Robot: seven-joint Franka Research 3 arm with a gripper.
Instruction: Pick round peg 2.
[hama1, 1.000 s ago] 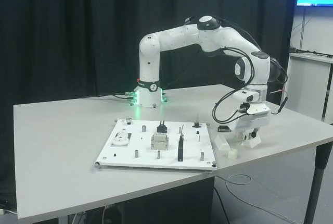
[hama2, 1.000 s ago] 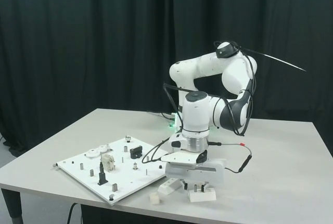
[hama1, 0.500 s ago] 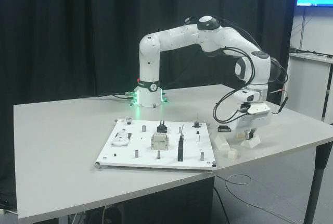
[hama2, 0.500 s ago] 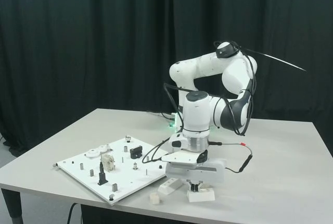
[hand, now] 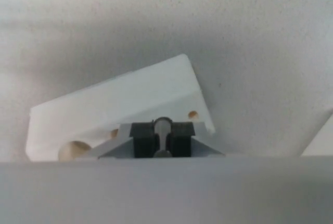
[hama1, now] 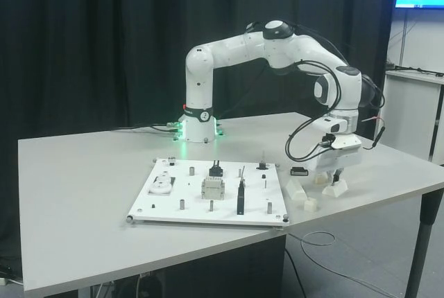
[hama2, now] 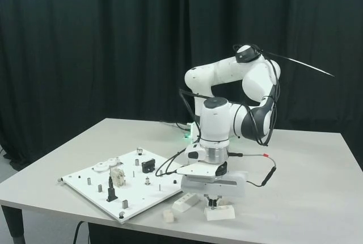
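You've got round peg 2 (hand: 162, 136) pinched upright between the black fingers (hand: 143, 139), long axis vertical, just above the white holder block (hand: 117, 107) on the bench (hama1: 83, 173), so the grasp looks done and only the lift clear is left.

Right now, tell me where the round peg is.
In the wrist view the grey peg stands upright between the gripper's black fingers, just above the white holder block. In the room views that block sits near the table's front edge, beside the board.
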